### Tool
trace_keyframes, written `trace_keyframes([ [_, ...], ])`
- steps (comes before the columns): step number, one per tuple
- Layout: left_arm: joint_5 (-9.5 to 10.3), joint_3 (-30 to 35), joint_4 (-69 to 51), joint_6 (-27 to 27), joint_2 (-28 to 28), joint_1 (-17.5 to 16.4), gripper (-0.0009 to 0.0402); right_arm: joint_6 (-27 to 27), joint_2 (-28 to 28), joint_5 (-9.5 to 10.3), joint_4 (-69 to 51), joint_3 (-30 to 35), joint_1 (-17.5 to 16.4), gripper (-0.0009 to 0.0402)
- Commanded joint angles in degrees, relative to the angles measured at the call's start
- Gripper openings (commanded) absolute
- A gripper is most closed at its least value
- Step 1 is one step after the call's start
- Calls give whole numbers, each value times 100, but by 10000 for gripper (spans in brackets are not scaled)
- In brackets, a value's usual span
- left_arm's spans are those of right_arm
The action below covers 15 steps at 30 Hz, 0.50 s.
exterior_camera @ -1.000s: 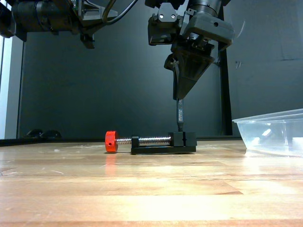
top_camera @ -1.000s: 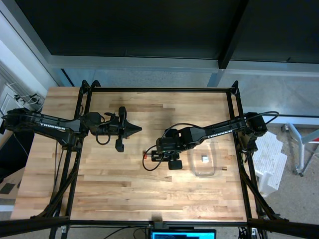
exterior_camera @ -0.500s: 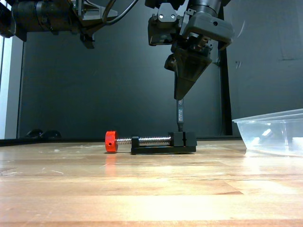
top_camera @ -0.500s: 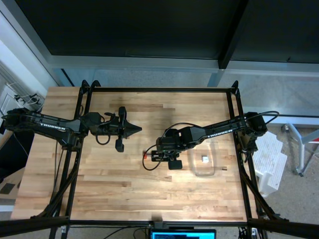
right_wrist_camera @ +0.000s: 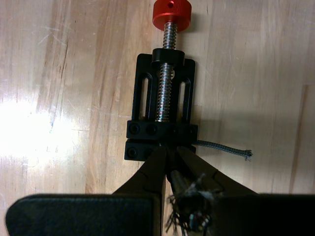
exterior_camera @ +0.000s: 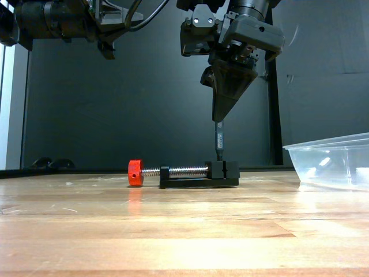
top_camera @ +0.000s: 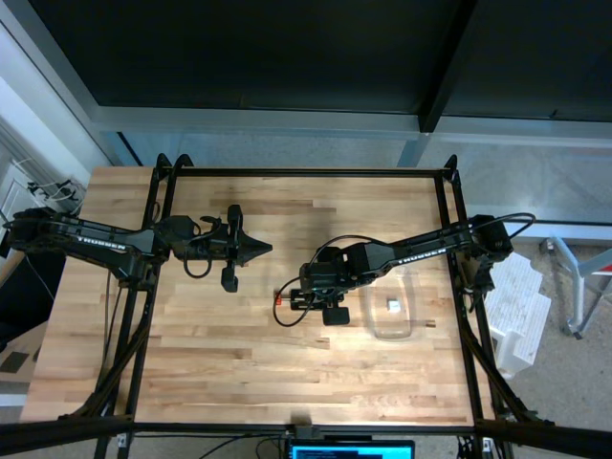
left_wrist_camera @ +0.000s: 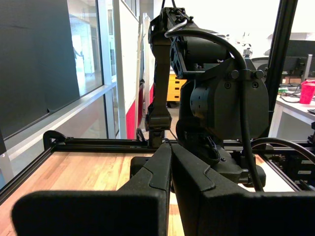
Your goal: Remove the USB-C connector from taskboard and place in the container
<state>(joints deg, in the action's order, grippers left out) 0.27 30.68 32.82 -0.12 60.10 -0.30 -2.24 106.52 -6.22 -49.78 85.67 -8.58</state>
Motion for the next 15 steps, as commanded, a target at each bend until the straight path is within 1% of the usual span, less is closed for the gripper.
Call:
trace_keyframes([
  [1,-2,2,0,0,2,-2,0,0,-2,-17,2,-2,4,0],
  [6,-2,2,2,0,2,-2,0,-2,-13,33,-7,15,4,0],
  [15,-2,2,2,0,0,0,0,2,-44,28,-114,162,7,0],
])
